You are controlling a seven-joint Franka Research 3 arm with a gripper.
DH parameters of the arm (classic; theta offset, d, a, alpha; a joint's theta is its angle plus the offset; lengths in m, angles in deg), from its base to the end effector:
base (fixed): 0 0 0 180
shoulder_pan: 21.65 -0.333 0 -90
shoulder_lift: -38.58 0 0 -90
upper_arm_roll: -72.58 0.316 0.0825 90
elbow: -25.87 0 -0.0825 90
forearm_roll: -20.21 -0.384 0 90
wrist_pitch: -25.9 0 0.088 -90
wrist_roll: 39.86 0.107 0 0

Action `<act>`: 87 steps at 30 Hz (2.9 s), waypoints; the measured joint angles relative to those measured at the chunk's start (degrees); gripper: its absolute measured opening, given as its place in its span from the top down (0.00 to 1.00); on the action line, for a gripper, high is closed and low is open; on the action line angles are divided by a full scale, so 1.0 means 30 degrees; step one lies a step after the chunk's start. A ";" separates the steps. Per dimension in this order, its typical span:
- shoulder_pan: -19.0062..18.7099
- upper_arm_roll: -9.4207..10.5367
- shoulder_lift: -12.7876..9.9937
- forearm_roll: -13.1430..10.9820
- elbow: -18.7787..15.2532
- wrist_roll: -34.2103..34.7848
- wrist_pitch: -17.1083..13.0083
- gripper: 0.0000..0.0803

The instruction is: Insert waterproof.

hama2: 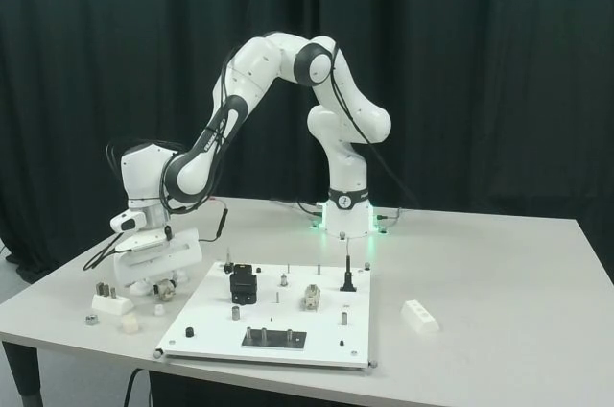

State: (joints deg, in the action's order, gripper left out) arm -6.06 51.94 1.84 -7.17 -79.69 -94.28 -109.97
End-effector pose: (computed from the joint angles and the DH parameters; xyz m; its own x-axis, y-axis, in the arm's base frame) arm 0.5239 -0.3625 0.1902 0.9987 0.0204 0.0458 0.0252 -0.9941 -0.1056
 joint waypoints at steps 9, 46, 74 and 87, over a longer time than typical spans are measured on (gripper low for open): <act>-0.0075 -0.0078 0.0492 0.0001 0.0003 0.0628 0.0259 0.61; -0.0221 -0.0322 0.0922 0.0010 0.0002 0.1026 0.0766 0.61; -0.2243 -0.0905 0.3641 0.1432 0.0036 0.9655 0.3936 0.61; -0.4092 -0.1113 0.5552 0.3750 0.0031 1.4491 0.6328 0.61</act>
State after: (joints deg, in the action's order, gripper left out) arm -18.34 48.60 18.49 4.08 -79.60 -50.81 -90.99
